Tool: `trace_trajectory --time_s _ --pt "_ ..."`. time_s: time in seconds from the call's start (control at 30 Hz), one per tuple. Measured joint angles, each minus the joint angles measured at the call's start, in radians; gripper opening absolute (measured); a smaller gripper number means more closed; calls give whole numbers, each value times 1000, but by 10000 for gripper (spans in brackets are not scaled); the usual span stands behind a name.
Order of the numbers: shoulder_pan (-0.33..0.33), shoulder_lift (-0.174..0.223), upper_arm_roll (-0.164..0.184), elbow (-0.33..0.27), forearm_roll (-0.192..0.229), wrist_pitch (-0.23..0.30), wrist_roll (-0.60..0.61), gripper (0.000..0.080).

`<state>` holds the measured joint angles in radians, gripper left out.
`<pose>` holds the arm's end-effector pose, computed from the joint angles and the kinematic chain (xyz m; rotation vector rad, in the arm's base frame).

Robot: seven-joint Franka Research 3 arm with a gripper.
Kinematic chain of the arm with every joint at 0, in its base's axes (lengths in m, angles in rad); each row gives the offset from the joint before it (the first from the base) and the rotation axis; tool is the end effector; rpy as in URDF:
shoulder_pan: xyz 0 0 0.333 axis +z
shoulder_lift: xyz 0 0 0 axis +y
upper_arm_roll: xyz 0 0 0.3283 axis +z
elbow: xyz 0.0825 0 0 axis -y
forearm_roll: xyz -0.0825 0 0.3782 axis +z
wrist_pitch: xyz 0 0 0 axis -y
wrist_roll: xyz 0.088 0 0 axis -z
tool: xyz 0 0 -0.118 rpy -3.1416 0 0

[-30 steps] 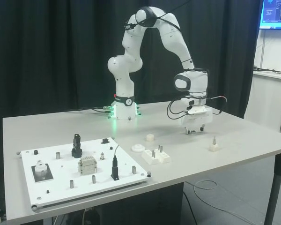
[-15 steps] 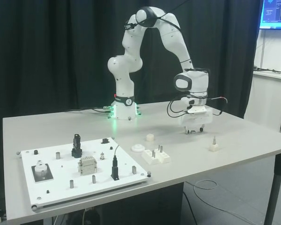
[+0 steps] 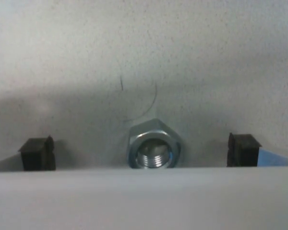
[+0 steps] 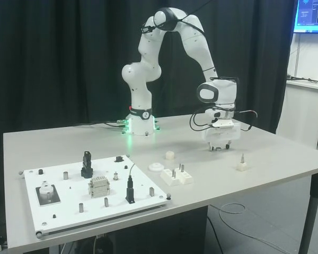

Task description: Pick bolt 4.

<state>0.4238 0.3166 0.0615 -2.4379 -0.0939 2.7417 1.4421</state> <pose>0.4279 0.2310 0.1814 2.8298 -1.3202 0.0115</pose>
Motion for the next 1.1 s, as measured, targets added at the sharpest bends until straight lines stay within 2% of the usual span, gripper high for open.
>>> trace_trajectory --time_s 0.73,1.1 --pt "-12 11 0 6 -14 0 1 800" --pt "-12 10 8 6 -14 -4 87 800"
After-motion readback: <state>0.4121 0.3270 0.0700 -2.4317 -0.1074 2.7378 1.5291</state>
